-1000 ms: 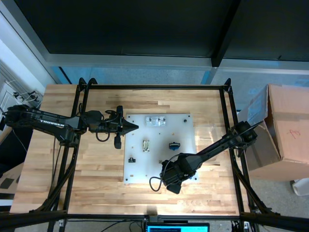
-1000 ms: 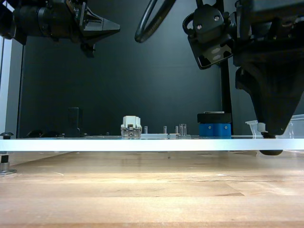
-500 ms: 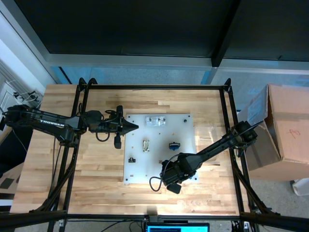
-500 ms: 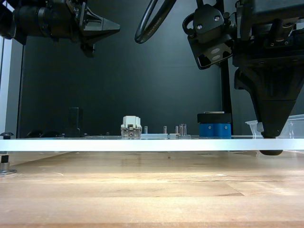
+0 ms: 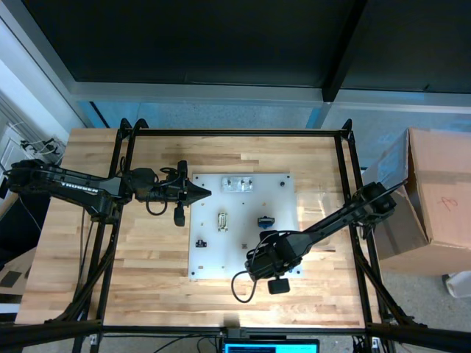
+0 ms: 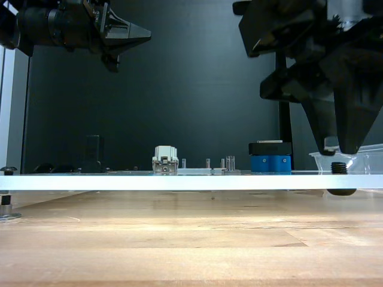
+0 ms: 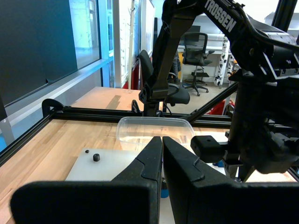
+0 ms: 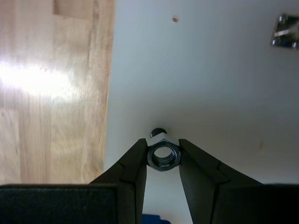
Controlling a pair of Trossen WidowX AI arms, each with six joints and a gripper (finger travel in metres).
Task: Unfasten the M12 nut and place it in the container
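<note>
The small silver M12 nut [image 8: 163, 156] is clamped between the fingers of my right gripper [image 8: 162, 147], which is shut on it. The nut hangs just above the black ribbed stud [image 8: 157, 133] and is clear of it. In the low view the stud [image 6: 339, 168] shows bare ribs below the right gripper [image 6: 335, 146]. From above, the right gripper [image 5: 274, 257] is over the near right part of the white board [image 5: 213, 220]. The clear container [image 7: 154, 128] holds nothing that I can see. My left gripper [image 5: 204, 193] is shut and hovers high at the board's left edge.
On the board stand a blue block [image 6: 270, 162], a white connector [image 6: 166, 161] and a black post [image 6: 92, 152]. The clear tray [image 6: 372, 158] sits right behind the stud in the low view. A cardboard box [image 5: 430, 198] stands off the table's right side.
The right gripper has risen off the stud with the nut and its wrist has turned. The stud, hidden under the fingertips before, now shows bare. The left arm is unmoved.
</note>
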